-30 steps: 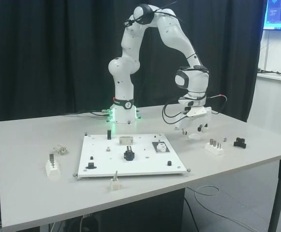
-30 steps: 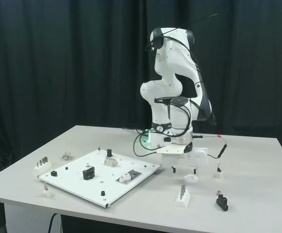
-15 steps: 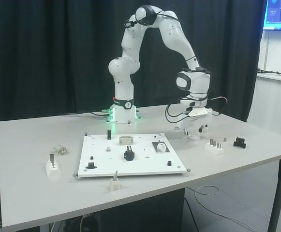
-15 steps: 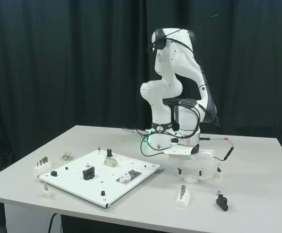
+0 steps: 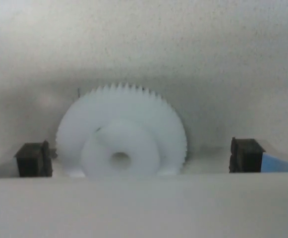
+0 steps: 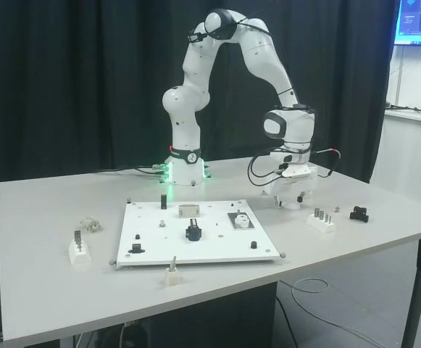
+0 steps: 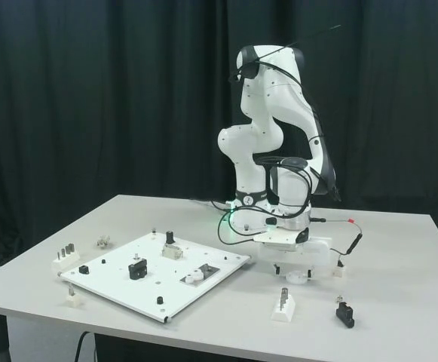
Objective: Pick large gear.
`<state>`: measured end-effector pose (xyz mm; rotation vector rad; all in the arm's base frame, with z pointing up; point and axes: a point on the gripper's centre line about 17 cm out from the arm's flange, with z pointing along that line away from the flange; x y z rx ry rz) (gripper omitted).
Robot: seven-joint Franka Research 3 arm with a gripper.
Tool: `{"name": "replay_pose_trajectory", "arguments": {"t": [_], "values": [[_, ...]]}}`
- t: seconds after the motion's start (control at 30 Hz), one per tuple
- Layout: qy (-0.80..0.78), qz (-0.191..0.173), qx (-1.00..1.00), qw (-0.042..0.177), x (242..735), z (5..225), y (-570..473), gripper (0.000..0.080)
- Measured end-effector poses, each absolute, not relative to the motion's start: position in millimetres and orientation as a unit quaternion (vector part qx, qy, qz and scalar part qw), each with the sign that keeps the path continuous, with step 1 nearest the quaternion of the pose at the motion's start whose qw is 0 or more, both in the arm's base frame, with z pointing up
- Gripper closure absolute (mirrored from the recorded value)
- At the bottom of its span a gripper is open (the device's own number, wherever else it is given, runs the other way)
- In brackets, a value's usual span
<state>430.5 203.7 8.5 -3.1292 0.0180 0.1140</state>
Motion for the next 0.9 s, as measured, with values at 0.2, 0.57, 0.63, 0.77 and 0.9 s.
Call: {"name": "replay_pose_trajectory", "arguments": {"t": [0.2,0.57,0.63,0.77,0.9], "values": [[0.008,0.038,-0.999,0.004,430.5,6.9,201.5,0.0003],[0.003,0.039,-0.999,0.005,427.9,6.0,205.5,0.0003],[0.002,0.039,-0.999,0.005,427.3,6.0,206.8,0.0003],[0.0,0.039,-0.999,0.005,426.4,5.8,208.7,0.0003],[-0.002,0.039,-0.999,0.005,426.3,4.8,209.0,0.0003]]}}
